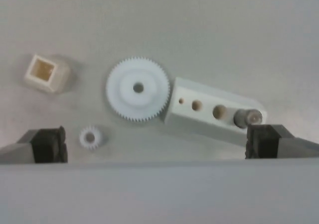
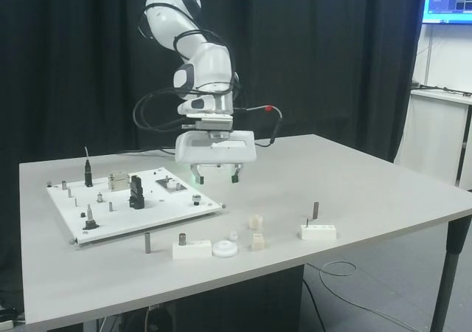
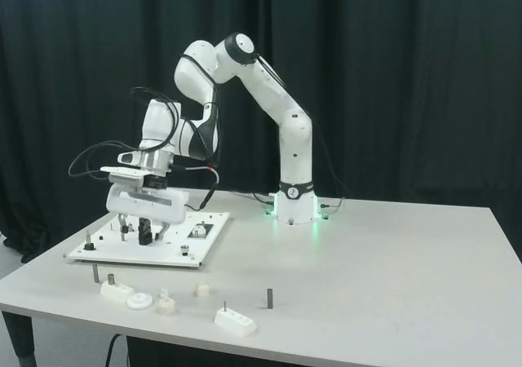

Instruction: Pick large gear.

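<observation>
Hovering: gripper (image 2: 216, 178) hangs in the air above the grey table (image 2: 369, 192), well clear of its surface, by the near right corner of the white board (image 2: 147, 210).
Gripper state: fingers spread wide in the wrist view, one black pad (image 1: 49, 145) at each side, nothing between them.
Large gear: large gear (image 1: 138, 88) lies flat on the table near the front edge, white, toothed, with a hole in the middle; in the first room view it sits at (image 2: 224, 249).
Neighbours: a white block with holes (image 1: 212, 110) touches or nearly touches the gear's rim, with a grey peg (image 1: 246, 117) standing in its end; a small gear (image 1: 91, 137) and a hollow cube (image 1: 47, 73) lie apart from it.
Done so far: arm is up over the parts; gear untouched.
Left to do: by my reckoning nearly everything, namely centre over the gear, descend, close, lift.
Watch: the block crowds one side of the gear, so finger placement looks tight there.
</observation>
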Action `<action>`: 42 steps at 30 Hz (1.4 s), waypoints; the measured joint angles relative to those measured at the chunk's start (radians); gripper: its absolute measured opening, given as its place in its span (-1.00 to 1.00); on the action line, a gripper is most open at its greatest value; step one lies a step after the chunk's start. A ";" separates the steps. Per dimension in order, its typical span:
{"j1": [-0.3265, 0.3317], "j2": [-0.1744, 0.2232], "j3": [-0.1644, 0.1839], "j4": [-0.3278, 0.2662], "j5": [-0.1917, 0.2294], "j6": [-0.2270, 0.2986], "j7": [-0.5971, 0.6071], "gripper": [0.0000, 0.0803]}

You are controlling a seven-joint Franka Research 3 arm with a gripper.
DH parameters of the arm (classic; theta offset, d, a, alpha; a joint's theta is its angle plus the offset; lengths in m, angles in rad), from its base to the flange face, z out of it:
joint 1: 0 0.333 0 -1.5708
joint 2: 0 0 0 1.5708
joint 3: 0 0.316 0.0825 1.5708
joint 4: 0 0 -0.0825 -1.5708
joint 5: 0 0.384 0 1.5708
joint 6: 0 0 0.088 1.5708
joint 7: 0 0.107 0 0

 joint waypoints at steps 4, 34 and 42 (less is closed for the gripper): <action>0.038 -0.020 -0.028 0.030 0.006 -0.001 0.010 0.99; 0.209 -0.135 -0.146 0.176 0.003 -0.039 -0.070 0.99; 0.234 -0.185 -0.146 0.234 -0.007 -0.101 -0.135 0.99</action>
